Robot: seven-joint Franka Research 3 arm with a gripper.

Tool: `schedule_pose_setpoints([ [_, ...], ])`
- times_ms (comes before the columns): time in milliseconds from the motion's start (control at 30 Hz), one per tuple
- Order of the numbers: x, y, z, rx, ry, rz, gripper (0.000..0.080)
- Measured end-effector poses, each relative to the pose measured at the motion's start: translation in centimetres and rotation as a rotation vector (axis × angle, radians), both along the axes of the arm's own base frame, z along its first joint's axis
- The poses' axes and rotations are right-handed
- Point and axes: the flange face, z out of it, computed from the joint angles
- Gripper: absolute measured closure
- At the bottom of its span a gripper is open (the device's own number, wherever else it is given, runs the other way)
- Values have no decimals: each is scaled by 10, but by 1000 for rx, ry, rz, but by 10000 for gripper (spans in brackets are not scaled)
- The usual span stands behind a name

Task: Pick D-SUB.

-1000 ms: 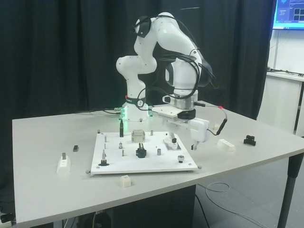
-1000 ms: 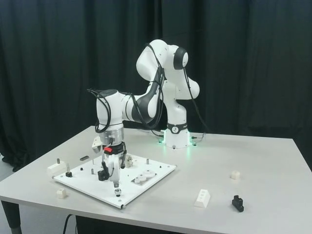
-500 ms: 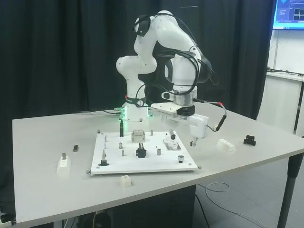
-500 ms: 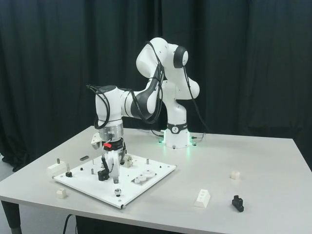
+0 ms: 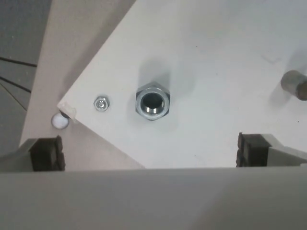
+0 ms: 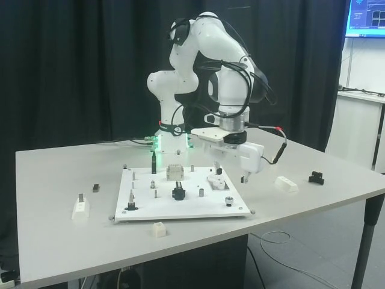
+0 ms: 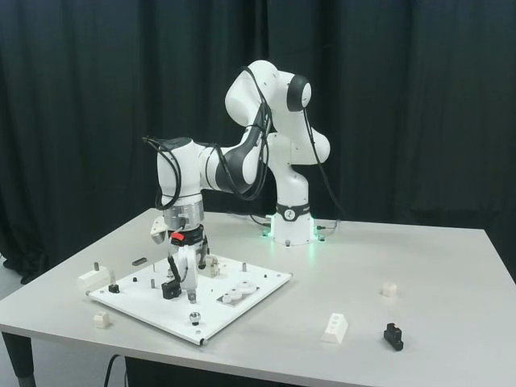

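Lighting: bright, even, from overhead; black curtain backdrop stays dark.

Soft shadows under the white board (image 6: 180, 198) and the nut (image 5: 152, 101). Green glow at the arm's base (image 7: 292, 234). A screen (image 6: 366, 18) glares in one corner. Wrist view: near housing out of focus.

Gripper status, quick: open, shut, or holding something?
Gripper: open and empty, fingers wide apart above the white board, over a metal nut.
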Motion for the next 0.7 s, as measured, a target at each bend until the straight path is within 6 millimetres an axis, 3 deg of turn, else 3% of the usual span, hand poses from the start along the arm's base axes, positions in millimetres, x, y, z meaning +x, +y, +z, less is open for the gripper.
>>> schedule_pose_setpoints([
  [700,-3,-4,9,4,9,18,3],
])
